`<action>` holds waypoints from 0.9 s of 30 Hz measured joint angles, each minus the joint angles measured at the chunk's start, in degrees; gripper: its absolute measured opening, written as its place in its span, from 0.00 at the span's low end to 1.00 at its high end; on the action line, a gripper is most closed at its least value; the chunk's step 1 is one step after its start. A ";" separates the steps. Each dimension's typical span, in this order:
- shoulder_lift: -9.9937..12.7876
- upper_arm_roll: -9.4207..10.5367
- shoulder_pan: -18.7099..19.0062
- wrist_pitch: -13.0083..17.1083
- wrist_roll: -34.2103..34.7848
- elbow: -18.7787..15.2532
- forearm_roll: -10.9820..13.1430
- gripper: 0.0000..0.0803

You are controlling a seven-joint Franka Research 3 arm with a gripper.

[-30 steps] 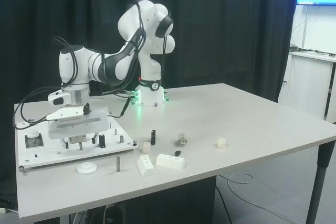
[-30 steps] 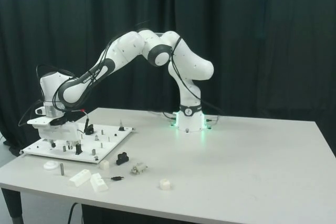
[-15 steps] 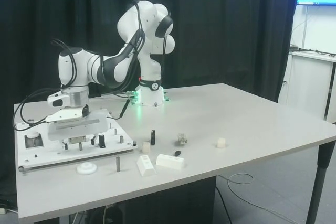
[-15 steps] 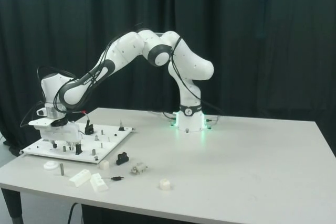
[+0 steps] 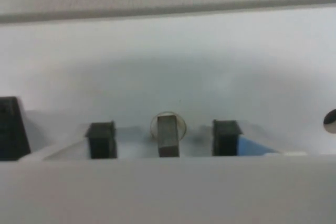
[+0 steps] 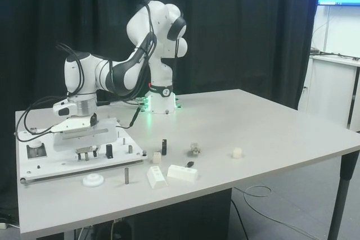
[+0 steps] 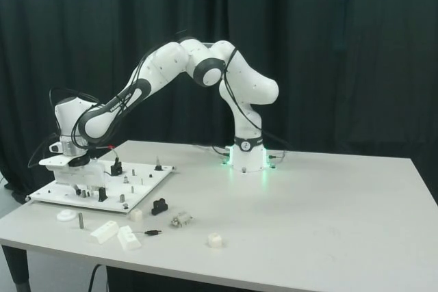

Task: Remove square peg 3.

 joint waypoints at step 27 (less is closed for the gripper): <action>0.06 -0.03 0.71 2.03 0.00 -0.82 -1.28 0.10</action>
